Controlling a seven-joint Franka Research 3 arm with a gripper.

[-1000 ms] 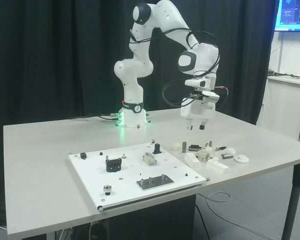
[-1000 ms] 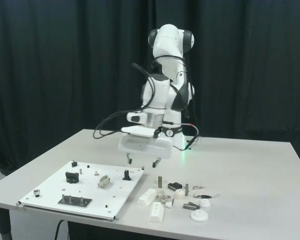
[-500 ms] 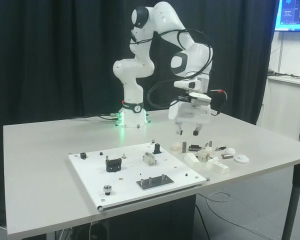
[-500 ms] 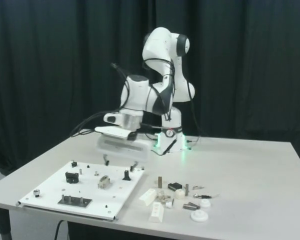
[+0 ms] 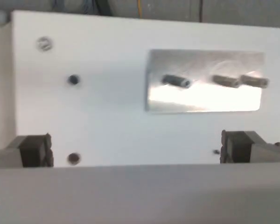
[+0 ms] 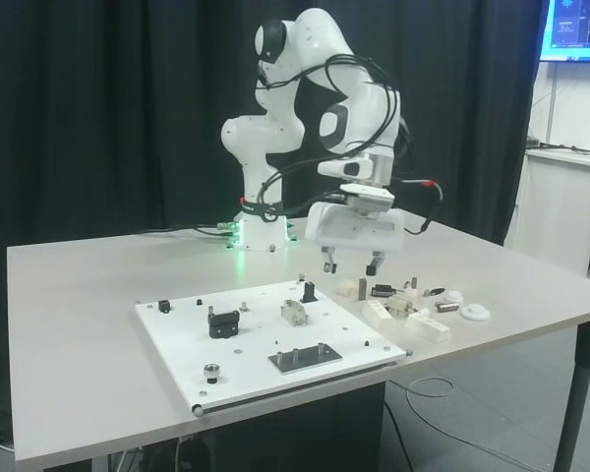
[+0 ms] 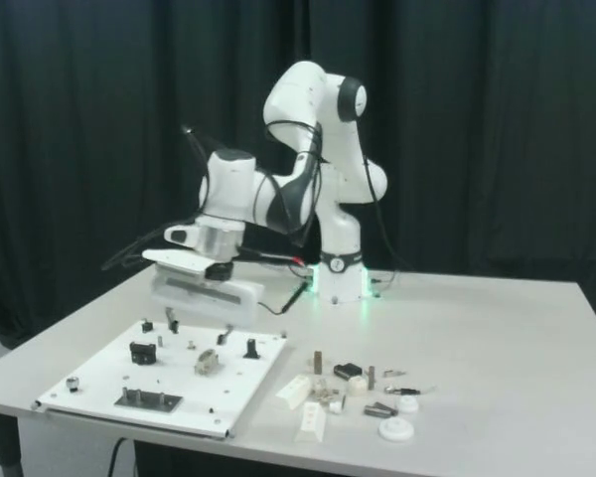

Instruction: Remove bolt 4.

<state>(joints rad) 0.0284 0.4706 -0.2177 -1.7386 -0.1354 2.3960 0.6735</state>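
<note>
Fingers point(image 5: 36, 150) spread wide, empty, above white board point(image 6: 256, 334) — grey plate point(image 5: 204, 81) carries three bolts; no writing legible.

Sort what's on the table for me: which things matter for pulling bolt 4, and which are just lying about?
In play:
- end effector, open, above the board
- white board
- metal plate with upright bolts; which is bolt 4 I cannot tell

Lying about:
- loose parts on the table beside the board
- black blocks mounted on the board
</note>
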